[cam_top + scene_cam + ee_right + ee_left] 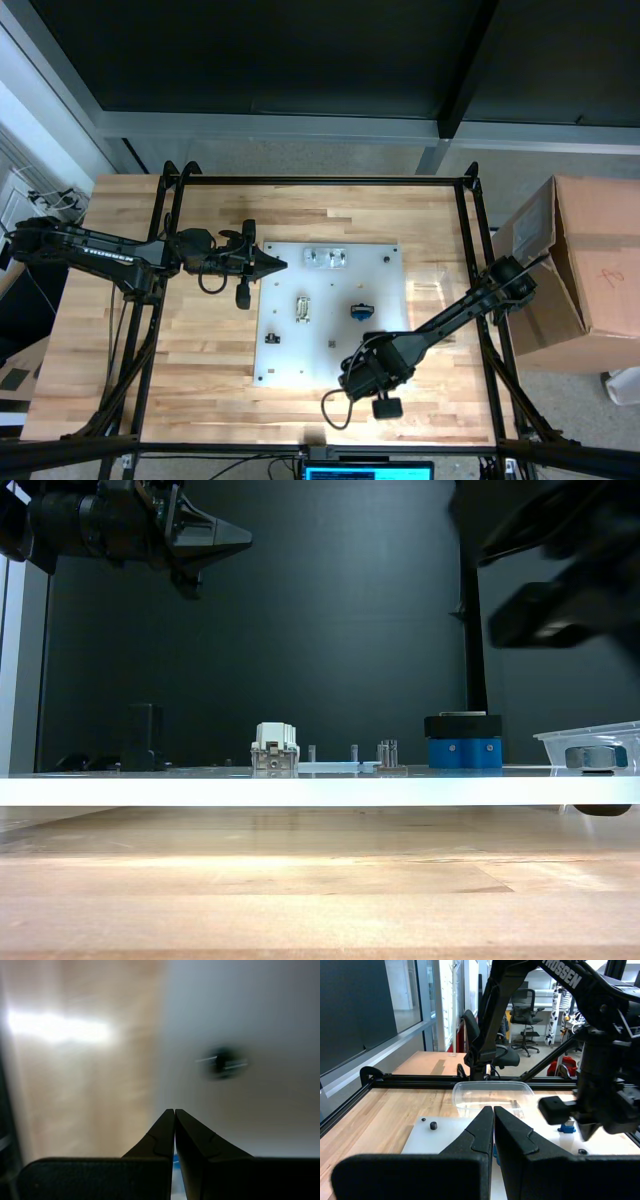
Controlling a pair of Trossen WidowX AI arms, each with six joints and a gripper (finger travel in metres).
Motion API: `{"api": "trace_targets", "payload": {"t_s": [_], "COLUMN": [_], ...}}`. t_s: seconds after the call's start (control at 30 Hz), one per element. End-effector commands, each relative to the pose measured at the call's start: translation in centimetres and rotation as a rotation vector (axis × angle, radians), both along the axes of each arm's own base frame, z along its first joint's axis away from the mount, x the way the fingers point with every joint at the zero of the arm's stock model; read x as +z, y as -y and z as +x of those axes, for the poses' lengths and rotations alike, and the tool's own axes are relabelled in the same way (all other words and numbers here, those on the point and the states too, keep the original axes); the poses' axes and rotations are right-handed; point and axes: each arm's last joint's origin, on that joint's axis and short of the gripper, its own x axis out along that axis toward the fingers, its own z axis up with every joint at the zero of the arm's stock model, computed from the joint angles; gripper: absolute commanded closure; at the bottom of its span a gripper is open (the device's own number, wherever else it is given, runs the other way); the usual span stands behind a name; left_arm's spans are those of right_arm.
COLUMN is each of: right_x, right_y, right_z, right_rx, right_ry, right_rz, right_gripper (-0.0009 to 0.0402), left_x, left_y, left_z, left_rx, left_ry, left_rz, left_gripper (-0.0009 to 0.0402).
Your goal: Pick the M12 nut and place it on its threads and fasten
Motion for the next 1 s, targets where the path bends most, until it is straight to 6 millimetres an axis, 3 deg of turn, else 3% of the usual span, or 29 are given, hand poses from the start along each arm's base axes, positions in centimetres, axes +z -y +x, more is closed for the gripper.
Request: {"api": "trace_targets", "payload": {"t_s": [0.03, 0.47, 0.73, 1.0], "right_x": [0.2, 0.0, 0.1, 0.2], "right_y": [0.3, 0.2, -0.6, 0.3], "right_z": [0.2, 0.6, -0.1, 0.2], "right_rx": [-0.047, -0.115, -0.007, -0.070], "right_ry": [0.065, 0.131, -0.074, 0.071], "right_rz": [-0.095, -0.121, 0.160, -0.096], "right_gripper": [0.0393, 0.0393, 0.0393, 0.0394], "left_x": [0.0, 0.0, 0.0, 0.0], "left_y": [0.0, 0.0, 0.0, 0.0], "left_z": [0.0, 0.0, 0.0, 0.0], "left_rx": [0.000, 0.000, 0.000, 0.000], "left_ry": [-0.001, -0.001, 0.000, -0.001], "left_rz": [0.000, 0.000, 0.000, 0.000], "left_gripper": [0.0393, 0.0393, 0.0393, 0.0393]}}
